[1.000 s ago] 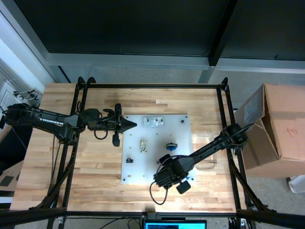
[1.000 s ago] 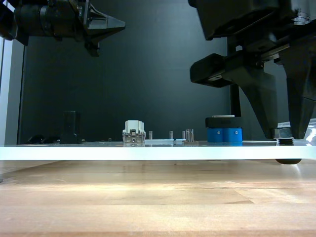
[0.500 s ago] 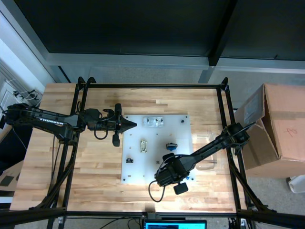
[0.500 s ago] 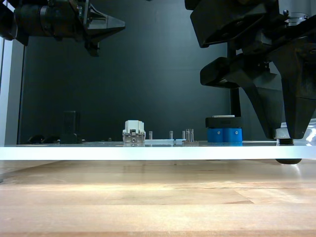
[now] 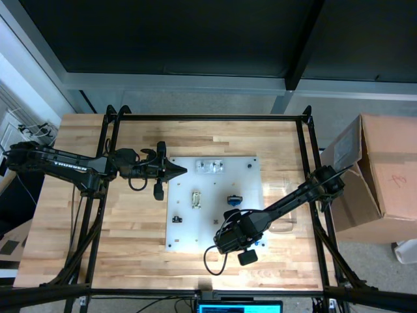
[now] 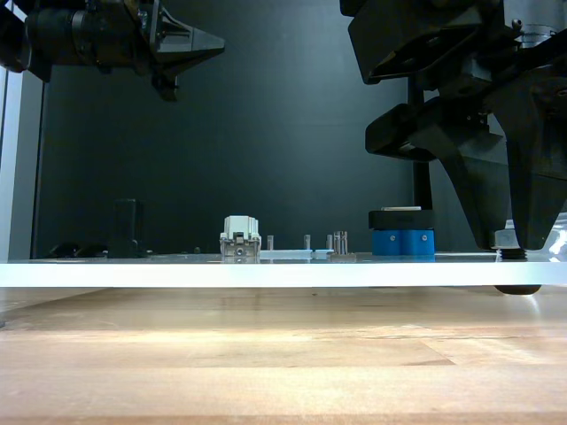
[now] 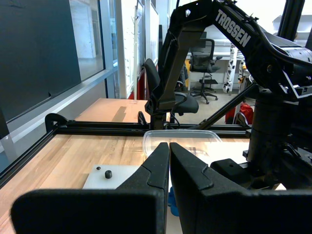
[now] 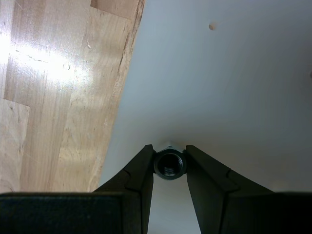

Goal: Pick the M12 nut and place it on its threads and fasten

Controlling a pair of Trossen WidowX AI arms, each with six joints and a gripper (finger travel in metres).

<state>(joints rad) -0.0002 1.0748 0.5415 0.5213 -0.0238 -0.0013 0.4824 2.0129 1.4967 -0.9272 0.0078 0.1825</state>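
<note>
right wrist view: right hand (image 8: 169,147) grips m12 nut (image 8: 169,165) atop stud (image 6: 510,255) at board (image 8: 219,73) near-right edge; next likely fastening turns. left hand (image 5: 177,171) closed, at board's left edge.

A cardboard box (image 5: 381,176) stands beside the wooden table (image 5: 124,228); a blue block (image 6: 403,243) and white connector (image 6: 240,239) sit apart.

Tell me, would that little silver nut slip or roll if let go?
Probably stiff and heavy for its size: the nut looks metal. Its flat sides, pinched in the right gripper at the stud, should resist slipping. Freed, it might roll. The left gripper hangs above the board's left edge.
</note>
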